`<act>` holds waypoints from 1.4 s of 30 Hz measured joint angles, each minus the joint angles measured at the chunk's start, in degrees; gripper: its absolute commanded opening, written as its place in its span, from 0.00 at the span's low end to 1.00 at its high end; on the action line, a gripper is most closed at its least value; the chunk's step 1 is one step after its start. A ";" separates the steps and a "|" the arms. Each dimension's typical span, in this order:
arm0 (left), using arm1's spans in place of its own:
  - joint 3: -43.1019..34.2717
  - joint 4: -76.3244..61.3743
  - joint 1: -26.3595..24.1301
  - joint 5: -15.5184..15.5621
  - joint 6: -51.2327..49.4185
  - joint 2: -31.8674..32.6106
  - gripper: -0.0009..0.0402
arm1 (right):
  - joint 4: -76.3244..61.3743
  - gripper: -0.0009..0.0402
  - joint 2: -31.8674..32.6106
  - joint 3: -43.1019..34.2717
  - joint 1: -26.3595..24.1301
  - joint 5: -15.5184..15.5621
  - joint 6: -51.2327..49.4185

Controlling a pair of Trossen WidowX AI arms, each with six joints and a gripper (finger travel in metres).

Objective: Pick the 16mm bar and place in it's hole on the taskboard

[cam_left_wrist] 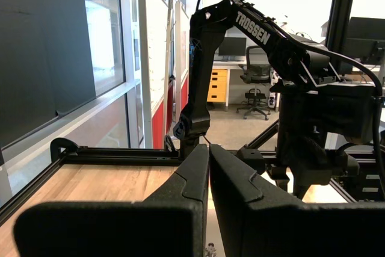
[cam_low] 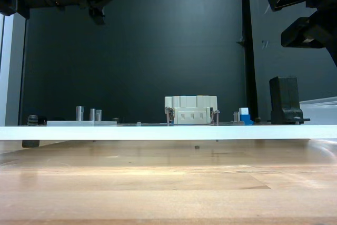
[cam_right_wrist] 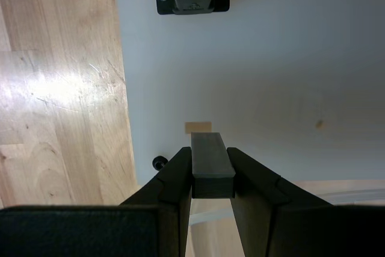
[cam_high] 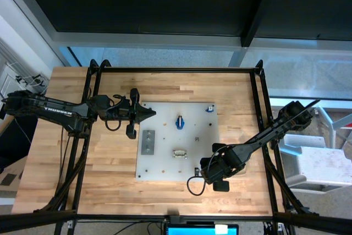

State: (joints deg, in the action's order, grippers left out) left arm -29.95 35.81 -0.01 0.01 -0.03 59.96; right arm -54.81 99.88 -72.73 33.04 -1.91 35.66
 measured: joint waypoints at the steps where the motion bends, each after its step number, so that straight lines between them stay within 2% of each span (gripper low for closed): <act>1: 0.00 0.02 0.00 0.00 0.00 0.00 0.02 | 0.02 0.02 0.00 0.00 0.00 0.00 0.00; 10: 0.02 0.00 0.00 0.00 0.00 0.00 0.02 | 1.73 0.02 1.88 0.00 0.17 -0.02 0.02; 42: 0.00 -0.90 0.00 0.00 0.00 0.00 0.02 | 5.75 0.02 2.05 3.26 0.46 -0.02 -1.46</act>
State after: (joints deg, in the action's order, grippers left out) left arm -29.95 34.92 -0.01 0.01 -0.03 59.96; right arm -49.06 101.93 -69.47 33.50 -1.93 34.20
